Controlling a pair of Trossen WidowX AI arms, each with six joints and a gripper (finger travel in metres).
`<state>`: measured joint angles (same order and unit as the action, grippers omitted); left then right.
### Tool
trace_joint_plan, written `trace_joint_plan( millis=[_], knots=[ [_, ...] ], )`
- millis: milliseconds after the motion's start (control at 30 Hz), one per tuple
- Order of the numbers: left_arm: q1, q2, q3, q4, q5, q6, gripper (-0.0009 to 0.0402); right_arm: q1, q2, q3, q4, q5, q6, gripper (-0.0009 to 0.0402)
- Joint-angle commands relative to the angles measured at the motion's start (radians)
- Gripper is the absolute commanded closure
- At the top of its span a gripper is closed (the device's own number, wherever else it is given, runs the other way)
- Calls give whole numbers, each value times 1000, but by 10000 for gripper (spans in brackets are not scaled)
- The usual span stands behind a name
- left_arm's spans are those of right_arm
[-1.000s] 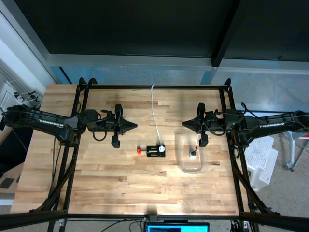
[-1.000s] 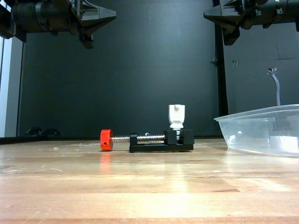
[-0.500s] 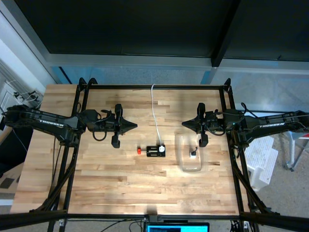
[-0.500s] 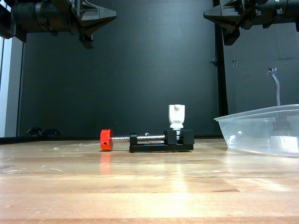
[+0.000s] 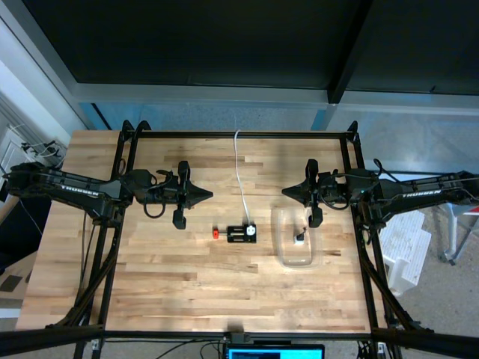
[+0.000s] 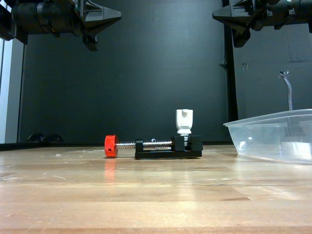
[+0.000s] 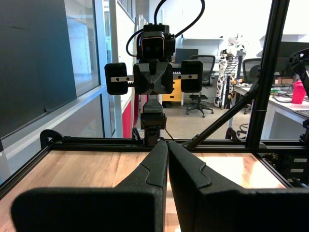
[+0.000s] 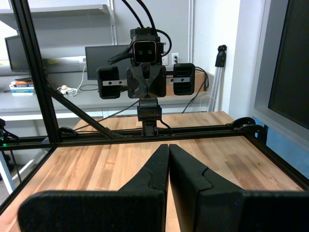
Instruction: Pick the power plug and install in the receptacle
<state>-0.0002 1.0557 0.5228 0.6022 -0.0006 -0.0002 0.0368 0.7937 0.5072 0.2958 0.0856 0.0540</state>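
Nothing has moved since the earlier frames – both arms hang parked above the desk, facing each other.

Left tool: raised well above the desk at the left, pointing right; its fingers are pressed together and hold nothing.

Right tool: raised at the same height at the right, pointing left; its fingers are likewise pressed together, empty.

Power plug: a tiny dark piece lying inside the clear plastic tray, right of centre, just beyond the small white block. It lies below and slightly near of the right tool, well apart from it.

Receptacle: a white socket head standing upright in the black vise near the desk's centre – the vise's red knob points left. From the socket a white cable runs away to the far edge of the desk.

Vise and tray sit side by side, near each other but not touching; the low view shows bare wood between them.
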Motion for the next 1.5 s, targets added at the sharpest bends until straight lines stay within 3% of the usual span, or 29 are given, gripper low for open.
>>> trace_joint_plan(
  millis=[33,267,400,500,900,1233,1500],
  knots=[
    [0,0,0,0,0,0,393,0,0,0,8,0,-1,393],
    [0,0,0,0,0,0,393,3,-6,36,-103,-10,27,393],
    [0,0,0,0,0,0,393,11,-6,107,-293,-12,28,393],
    [0,0,0,0,0,0,393,27,-6,176,-465,-35,35,393],
    [0,0,0,0,0,0,393,127,-3,383,-1020,-24,105,393],
    [0,0,0,0,0,0,393,221,6,396,-1218,-24,177,393],
    [0,0,0,0,0,0,393,243,58,396,-1295,-22,185,381]
  ],
)
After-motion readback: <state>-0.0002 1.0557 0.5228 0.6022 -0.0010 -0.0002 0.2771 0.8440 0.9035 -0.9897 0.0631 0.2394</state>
